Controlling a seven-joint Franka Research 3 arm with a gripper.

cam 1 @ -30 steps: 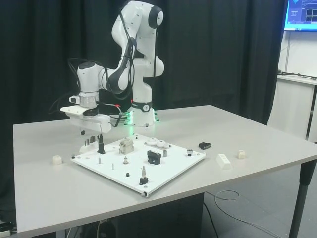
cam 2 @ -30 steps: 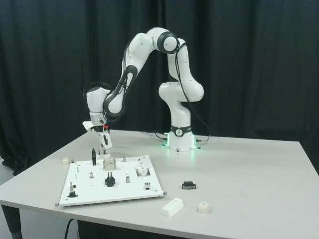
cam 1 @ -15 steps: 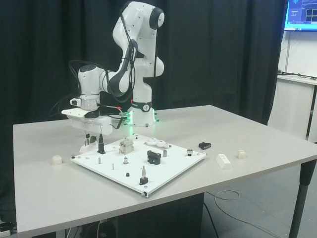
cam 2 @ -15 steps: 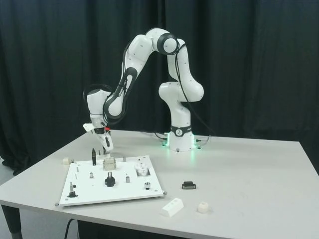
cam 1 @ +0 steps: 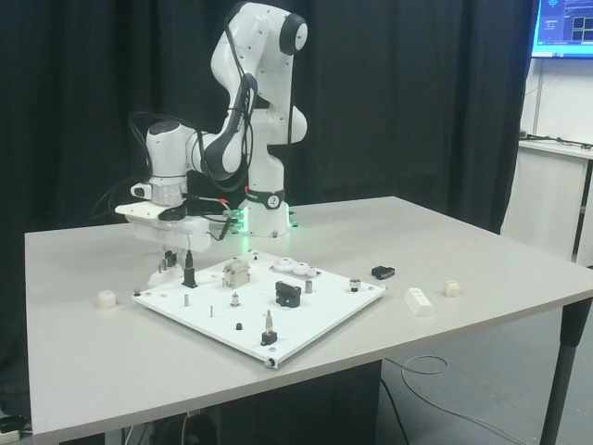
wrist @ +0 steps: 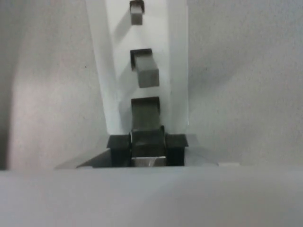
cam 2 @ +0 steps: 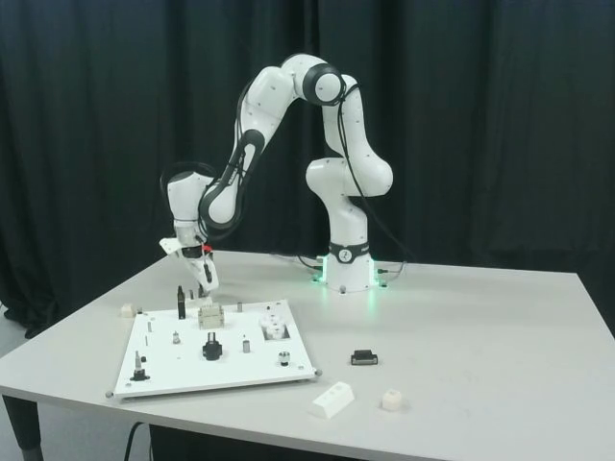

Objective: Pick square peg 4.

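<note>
At the left end of the board (cam 1: 315, 311), in the first room view, the gripper (cam 1: 170, 252) is seen low over a white holder (cam 1: 159, 275), with a black post (cam 1: 188, 270) just beside it to the right. In the wrist view the fingers (wrist: 119, 143) are pressed against two opposite sides of the peg (wrist: 146, 116), so it is judged to be clamped. The peg is at the near end of a row on the holder (wrist: 106, 71), with a second peg (wrist: 145, 68) and a third (wrist: 136, 12) beyond it. Whether its lower end is clear of the holder cannot be told.

Several faults can be foreseen. If only the top of the peg is held, it could slip or swing between the pads during a lift. If the lift is not made straight along the socket, the square sides could bind and the holder could be dragged up with it. A sideways move made too low could knock the peg against its neighbour, or the gripper against the black post.

The peg is judged to be upright. Its long axis runs along the line of the fingers, from the gripper down toward the holder, and its flat sides are set square to the pads.
</note>
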